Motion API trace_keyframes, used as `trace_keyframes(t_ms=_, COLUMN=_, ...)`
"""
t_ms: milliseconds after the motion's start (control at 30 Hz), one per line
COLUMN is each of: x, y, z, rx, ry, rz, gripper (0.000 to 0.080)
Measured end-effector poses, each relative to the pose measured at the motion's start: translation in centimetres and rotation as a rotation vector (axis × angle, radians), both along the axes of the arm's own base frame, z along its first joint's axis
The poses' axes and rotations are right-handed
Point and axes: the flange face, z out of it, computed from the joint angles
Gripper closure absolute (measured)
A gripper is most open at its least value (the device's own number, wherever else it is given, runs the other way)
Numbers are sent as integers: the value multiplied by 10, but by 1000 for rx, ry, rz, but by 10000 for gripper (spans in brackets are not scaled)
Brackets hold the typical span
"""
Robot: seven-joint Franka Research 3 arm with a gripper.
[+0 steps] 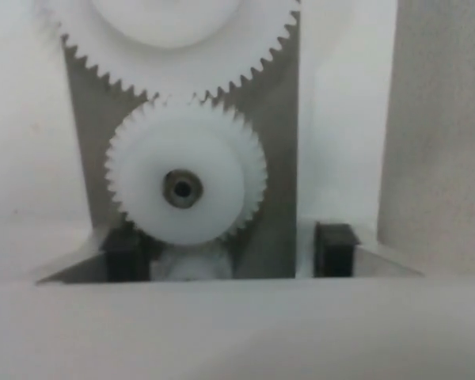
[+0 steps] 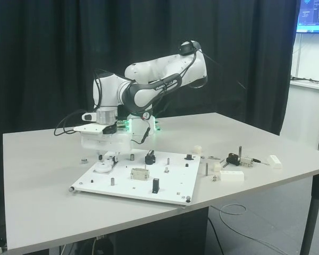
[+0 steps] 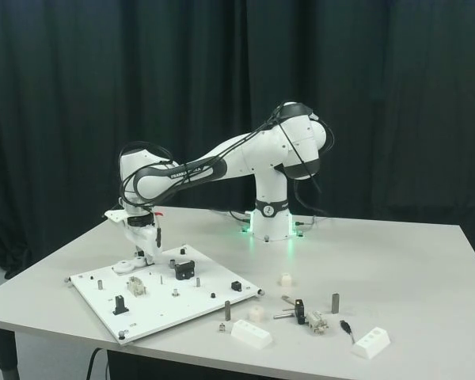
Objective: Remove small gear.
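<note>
White Franka arm (image 3: 222, 162) reached out from its base at the back of the grey table (image 3: 396, 269), wrist bent down over the far corner of a white assembly board (image 2: 143, 186). Gripper (image 2: 107, 157) hung just above the board, w/ black fingertips (image 1: 334, 247) spread apart, one each side of the small gear (image 1: 186, 172), not seen touching it; nothing held. In wrist view the small gear was white, toothed, seated on a grey metal pin (image 1: 182, 189) through its centre, its teeth meshed w/ a large gear (image 1: 178, 36) right next to it. Both sat over a grey plate (image 1: 269, 158). Elsewhere on the board: black fixtures (image 2: 149, 158) & short pegs. Beside the board on the table lay loose white blocks (image 3: 252, 333), well apart from the gripper
</note>
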Motion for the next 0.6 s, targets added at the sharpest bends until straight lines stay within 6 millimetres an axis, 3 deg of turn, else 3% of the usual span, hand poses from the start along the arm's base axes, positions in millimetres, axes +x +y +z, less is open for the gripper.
trace_keyframes(t_ms=133, x=2, y=3, z=0, rx=10, ry=-1, rz=0, gripper=268)
trace_keyframes(t_ms=167, x=2, y=4, z=0, rx=13, ry=-3, rz=-3, gripper=440)
trace_keyframes(t_ms=433, x=5, y=7, z=0, rx=21, ry=-4, rz=-22, gripper=440)
trace_keyframes(t_ms=467, x=4, y=7, z=0, rx=21, ry=-4, rz=-22, gripper=602)
trace_keyframes(t_ms=600, x=4, y=7, z=0, rx=21, ry=-4, rz=-22, gripper=602)
